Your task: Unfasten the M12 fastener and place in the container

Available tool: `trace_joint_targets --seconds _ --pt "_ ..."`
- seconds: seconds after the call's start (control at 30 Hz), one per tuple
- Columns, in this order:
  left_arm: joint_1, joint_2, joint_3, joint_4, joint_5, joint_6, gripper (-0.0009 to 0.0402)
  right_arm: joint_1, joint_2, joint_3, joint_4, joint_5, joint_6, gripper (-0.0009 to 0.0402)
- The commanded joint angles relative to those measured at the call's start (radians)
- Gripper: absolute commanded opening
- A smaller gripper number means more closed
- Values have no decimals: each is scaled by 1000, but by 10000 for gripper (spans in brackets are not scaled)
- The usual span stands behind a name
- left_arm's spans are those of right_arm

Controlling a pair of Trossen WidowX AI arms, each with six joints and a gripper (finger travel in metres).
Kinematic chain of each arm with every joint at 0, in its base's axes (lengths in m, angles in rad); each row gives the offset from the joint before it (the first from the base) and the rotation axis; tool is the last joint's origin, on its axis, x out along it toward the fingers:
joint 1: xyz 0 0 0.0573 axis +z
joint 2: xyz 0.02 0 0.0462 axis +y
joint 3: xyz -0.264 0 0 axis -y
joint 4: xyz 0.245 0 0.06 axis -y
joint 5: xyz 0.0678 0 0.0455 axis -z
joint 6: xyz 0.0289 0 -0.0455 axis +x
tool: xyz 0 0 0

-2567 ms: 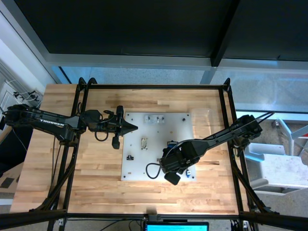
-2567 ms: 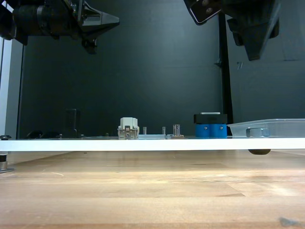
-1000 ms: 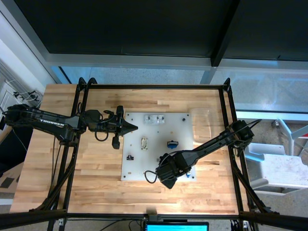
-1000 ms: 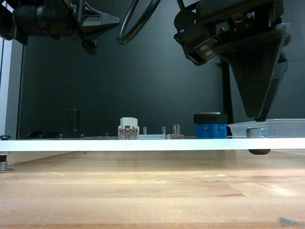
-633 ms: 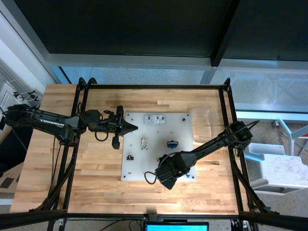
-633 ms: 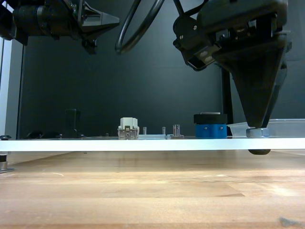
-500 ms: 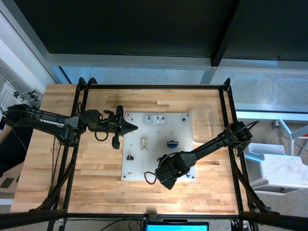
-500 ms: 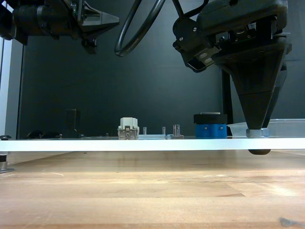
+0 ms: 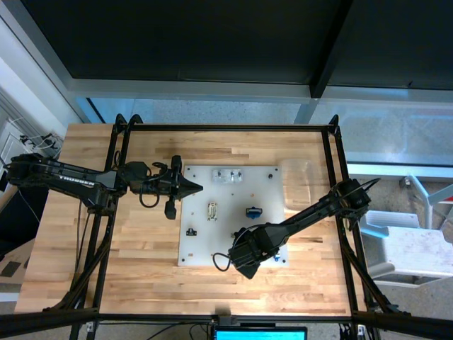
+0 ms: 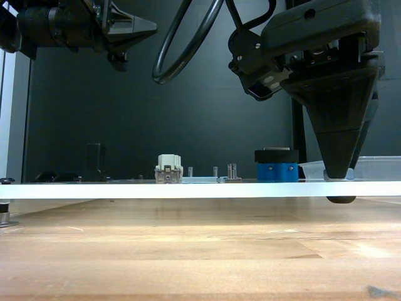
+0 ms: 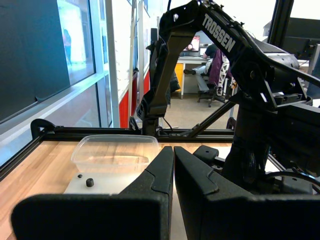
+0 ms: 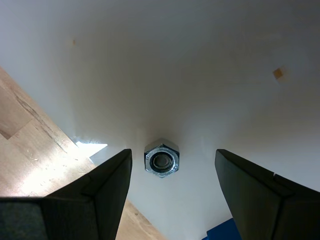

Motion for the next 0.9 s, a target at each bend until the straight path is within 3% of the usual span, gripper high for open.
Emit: trace_joint_targets --seconds 0.03,0.43,0.9 --pt "0 0 0 0 0 0 0 0 -1 -2 2 1 -5 209" --pt "0 0 0 0 0 0 0 0 -1 -3 13 0 -5 119" --pt "0 0 0 0 0 0 0 0 -1 -3 30 -1 -32 58"
